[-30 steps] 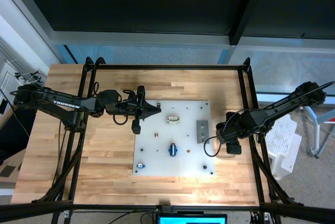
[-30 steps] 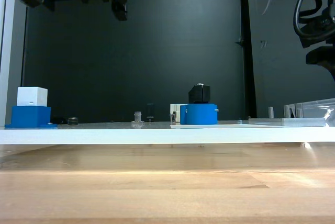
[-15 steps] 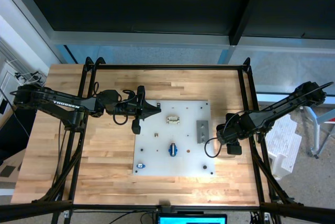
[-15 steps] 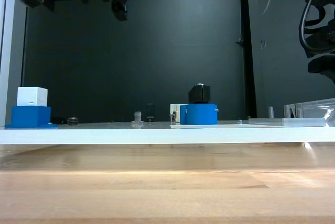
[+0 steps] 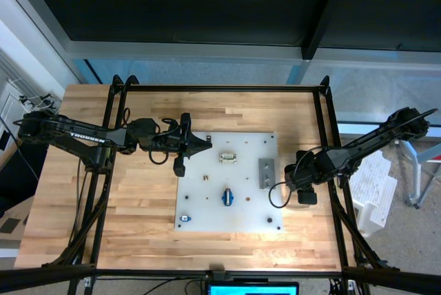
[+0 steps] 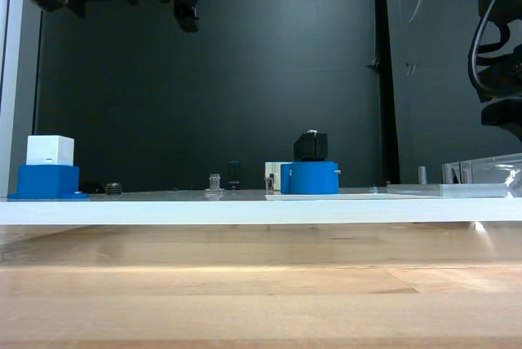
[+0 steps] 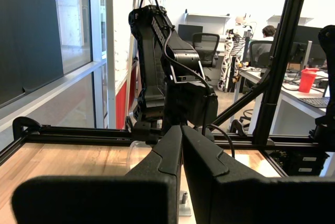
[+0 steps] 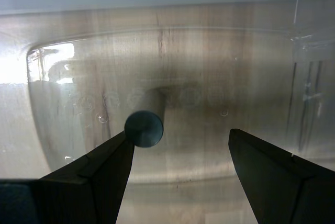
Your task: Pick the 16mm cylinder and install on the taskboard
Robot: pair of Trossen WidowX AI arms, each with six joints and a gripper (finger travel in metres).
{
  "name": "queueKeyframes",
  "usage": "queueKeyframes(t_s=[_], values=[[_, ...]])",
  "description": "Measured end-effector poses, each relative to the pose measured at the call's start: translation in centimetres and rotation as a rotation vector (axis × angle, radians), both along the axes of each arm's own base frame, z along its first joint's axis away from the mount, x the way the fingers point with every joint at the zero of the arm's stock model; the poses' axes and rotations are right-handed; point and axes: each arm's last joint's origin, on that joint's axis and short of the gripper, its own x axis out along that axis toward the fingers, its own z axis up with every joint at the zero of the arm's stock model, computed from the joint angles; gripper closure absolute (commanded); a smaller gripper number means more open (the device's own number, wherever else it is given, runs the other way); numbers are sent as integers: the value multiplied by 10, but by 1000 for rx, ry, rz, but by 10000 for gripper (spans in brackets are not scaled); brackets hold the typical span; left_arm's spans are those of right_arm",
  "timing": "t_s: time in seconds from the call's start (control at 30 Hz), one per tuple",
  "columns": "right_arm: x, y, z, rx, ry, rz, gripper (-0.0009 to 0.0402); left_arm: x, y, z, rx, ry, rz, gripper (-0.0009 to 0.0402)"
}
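Observation:
The 16mm cylinder stands upright inside the clear plastic tray, seen end-on as a dark round top. My right gripper is open around it, and the cylinder sits right against one finger, far from the other. From above, the right gripper hangs over the tray just right of the white taskboard and hides the cylinder. My left gripper is shut on nothing, held high over the board's far left corner.
On the board sit a blue fitting, a grey metal block and a beige connector. A black frame rail runs close behind the right arm. Bare wood table lies left of the board.
The right gripper has shifted slightly, edging rightward in the low view and a little nearer in the high view. The left arm has not moved.

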Motion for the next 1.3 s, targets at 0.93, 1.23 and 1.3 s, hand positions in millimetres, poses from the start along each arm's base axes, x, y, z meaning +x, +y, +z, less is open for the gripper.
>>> queueKeyframes(t_s=[0.93, 1.23, 1.3], values=[[-5, -3, -19, 8, -16, -15, 170, 0, 0, 0, 0, 0, 0, 393], [-5, -3, -19, 9, -15, -21, 229, 0, 0, 0, 0, 0, 0, 393], [-5, -3, -19, 9, -15, -21, 243, 0, 0, 0, 0, 0, 0, 393]])
